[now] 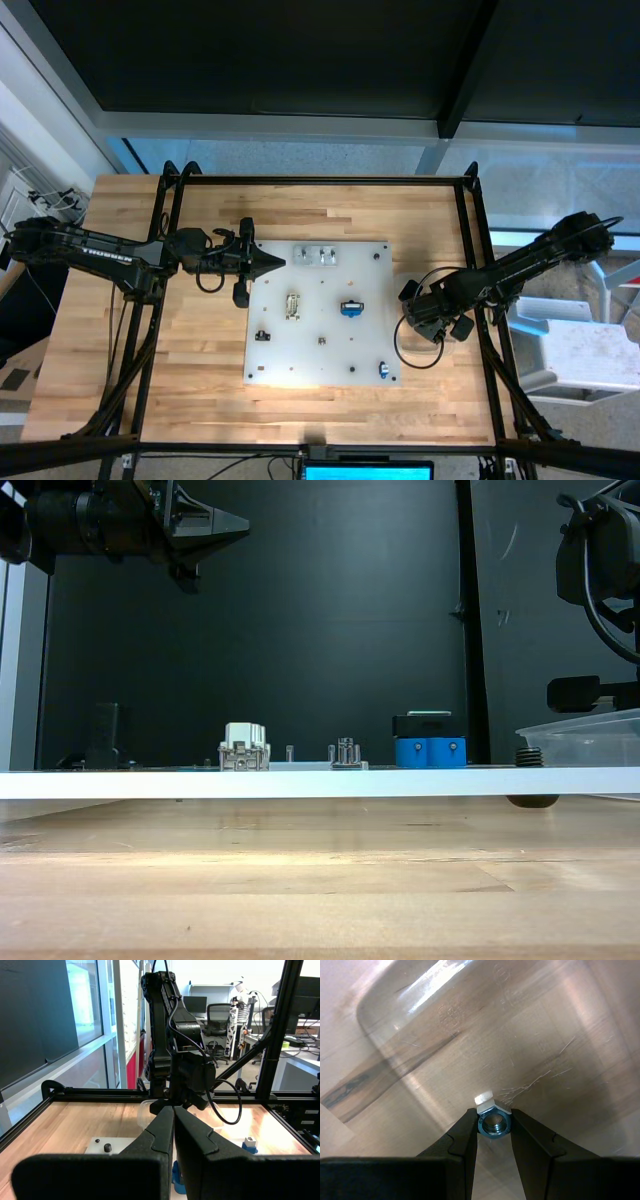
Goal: Pick the M12 fastener and fasten on the M12 threads
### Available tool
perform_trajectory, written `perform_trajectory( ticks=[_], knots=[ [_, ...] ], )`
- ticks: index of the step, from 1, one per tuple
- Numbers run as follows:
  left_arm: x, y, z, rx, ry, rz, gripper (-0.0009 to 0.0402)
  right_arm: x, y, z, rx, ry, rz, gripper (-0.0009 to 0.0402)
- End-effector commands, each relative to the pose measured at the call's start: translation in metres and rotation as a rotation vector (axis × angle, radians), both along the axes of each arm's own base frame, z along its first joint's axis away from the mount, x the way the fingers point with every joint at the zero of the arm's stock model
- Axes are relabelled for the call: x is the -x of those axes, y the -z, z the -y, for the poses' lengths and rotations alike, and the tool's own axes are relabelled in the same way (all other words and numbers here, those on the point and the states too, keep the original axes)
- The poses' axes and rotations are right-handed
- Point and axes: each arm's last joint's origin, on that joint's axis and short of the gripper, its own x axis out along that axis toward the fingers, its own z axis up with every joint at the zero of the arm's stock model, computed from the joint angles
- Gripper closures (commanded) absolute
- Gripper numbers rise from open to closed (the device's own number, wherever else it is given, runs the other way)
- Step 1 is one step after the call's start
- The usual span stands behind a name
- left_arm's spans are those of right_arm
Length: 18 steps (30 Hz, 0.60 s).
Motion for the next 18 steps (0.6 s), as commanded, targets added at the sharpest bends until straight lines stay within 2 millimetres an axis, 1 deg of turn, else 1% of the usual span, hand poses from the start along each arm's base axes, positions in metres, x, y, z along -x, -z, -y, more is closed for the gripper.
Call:
perform_trajectory(
  ticks=[1,5,12,18],
  knots=[
    [0.000,0.000,0.000,0.000,0.000,0.000,0.0393,0.000,-0.001,0.000,0.002,0.001,0.005,0.0376],
    [0.000,0.000,0.000,0.000,0.000,0.000,0.0393,-0.001,-0.012,-0.001,0.003,0.000,0.000,0.0382],
    [0.000,0.000,0.000,0.000,0.000,0.000,0.0393,-0.008,-0.051,-0.003,0.010,-0.013,-0.020,0.0382],
    [0.000,0.000,0.000,0.000,0.000,0.000,0.0393,-0.016,-0.082,-0.009,0.015,-0.151,-0.002,0.0381]
  ],
)
